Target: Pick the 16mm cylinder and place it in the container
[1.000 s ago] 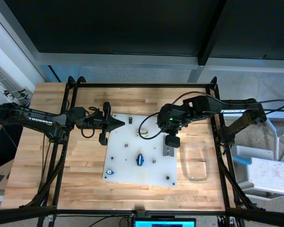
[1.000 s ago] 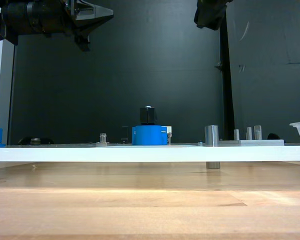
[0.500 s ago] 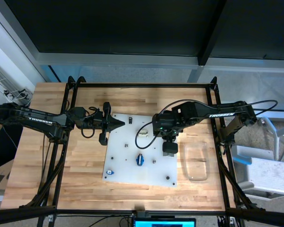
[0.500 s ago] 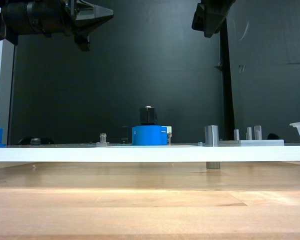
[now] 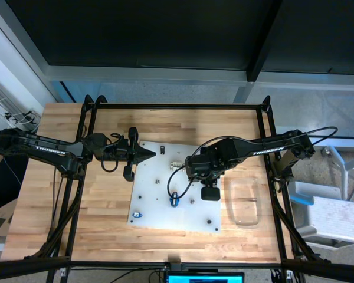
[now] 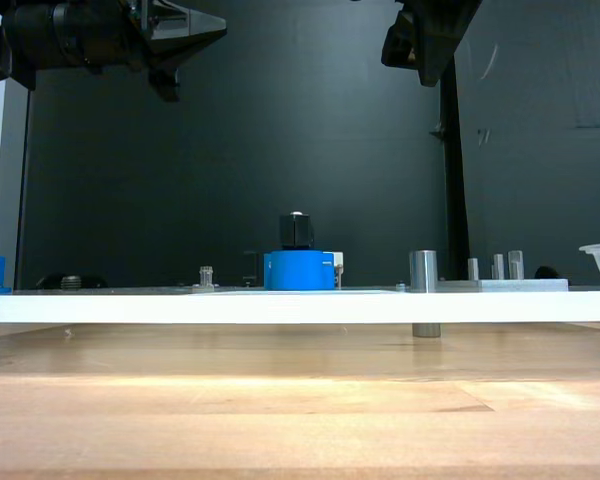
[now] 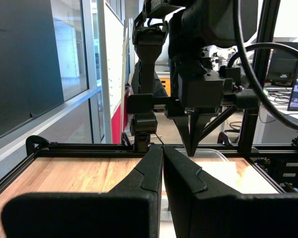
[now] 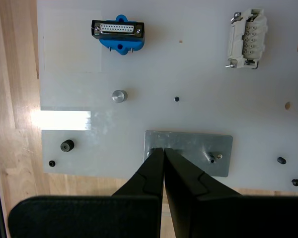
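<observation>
High view: right hand [image 5: 209,177] leftward, left [image 5: 152,154] unmoved

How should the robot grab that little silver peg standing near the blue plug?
I'd pinch the 16mm cylinder across its round sides, coming straight down: it stands upright on the board with free space around. The right gripper, shut, hangs over the grey plate beside it; the left gripper, shut, is parked at the board's left edge.
</observation>
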Tool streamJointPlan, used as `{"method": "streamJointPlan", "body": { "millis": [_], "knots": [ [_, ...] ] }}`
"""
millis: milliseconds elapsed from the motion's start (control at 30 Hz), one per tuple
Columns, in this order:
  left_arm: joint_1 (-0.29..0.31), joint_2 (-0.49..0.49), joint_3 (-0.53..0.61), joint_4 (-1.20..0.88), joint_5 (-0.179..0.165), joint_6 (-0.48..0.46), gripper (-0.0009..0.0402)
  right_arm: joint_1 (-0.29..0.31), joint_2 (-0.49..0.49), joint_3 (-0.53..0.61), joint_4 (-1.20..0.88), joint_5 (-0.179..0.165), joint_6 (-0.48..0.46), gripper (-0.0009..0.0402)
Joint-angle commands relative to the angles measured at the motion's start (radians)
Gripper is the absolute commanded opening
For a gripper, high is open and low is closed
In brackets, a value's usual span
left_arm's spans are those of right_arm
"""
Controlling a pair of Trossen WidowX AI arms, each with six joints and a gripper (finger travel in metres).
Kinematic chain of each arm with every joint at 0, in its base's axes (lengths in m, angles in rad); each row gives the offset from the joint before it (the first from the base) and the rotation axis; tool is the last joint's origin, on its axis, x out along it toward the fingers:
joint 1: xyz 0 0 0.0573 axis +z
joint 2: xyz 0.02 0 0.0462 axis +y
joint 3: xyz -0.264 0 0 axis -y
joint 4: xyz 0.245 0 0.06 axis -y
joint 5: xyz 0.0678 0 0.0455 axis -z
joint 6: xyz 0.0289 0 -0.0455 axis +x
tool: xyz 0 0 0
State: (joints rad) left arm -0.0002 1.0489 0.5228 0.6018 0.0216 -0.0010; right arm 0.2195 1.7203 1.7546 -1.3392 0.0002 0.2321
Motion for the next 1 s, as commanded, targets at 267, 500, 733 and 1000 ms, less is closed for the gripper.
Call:
{"method": "streamJointPlan", "body": {
  "millis": [267,500,733,1000],
  "knots": [
    [0.0,0.0,0.0,0.001,0.0,0.0,0.0,0.049,0.063,0.0,0.025,0.009,0.021,0.0027],
    [0.0,0.0,0.0,0.0,0.0,0.0,0.0,0.068,0.106,0.0,0.056,0.01,0.041,0.0064],
    [0.0,0.0,0.0,0.0,0.0,0.0,0.0,0.084,0.138,-0.002,0.096,0.037,0.04,0.0092],
    [0.0,0.0,0.0,0.001,0.0,0.0,0.0,0.098,0.189,-0.002,0.126,0.037,0.044,0.0155]
  ]
}}
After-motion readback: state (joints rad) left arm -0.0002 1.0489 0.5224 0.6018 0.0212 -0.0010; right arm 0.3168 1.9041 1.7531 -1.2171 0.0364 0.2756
